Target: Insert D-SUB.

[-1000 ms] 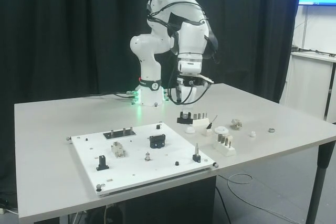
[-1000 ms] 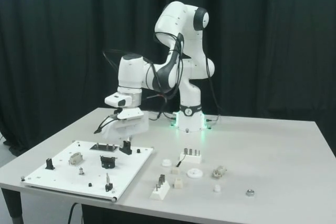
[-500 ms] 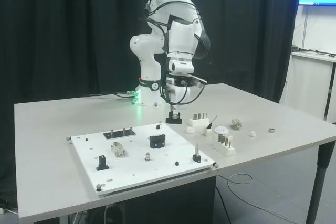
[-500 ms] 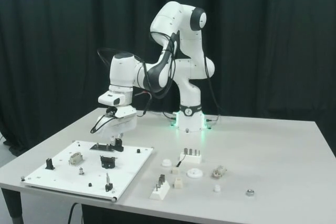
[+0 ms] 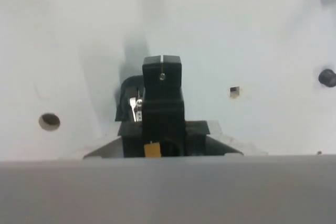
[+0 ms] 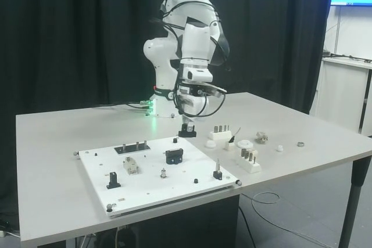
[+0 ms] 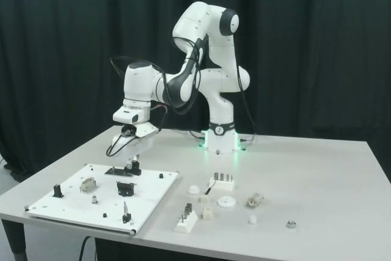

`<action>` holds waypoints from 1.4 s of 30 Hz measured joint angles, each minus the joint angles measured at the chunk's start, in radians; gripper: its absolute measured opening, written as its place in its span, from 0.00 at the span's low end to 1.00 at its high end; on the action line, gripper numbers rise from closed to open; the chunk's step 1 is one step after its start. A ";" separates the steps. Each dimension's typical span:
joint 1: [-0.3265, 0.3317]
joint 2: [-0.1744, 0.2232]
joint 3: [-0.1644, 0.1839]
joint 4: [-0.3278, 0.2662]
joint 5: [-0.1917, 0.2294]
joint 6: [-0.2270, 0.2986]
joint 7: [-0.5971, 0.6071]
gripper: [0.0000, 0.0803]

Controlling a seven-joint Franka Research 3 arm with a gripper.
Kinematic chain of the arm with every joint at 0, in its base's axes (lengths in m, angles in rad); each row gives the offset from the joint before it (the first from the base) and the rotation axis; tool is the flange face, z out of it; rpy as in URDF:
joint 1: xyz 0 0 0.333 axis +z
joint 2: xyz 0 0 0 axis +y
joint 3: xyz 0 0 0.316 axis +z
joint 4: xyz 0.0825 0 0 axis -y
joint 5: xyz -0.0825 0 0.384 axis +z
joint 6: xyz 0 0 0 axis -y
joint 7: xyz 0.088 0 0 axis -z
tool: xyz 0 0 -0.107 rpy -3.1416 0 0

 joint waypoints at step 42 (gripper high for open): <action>-0.065 0.064 0.001 0.060 0.077 -0.066 -0.265 0.19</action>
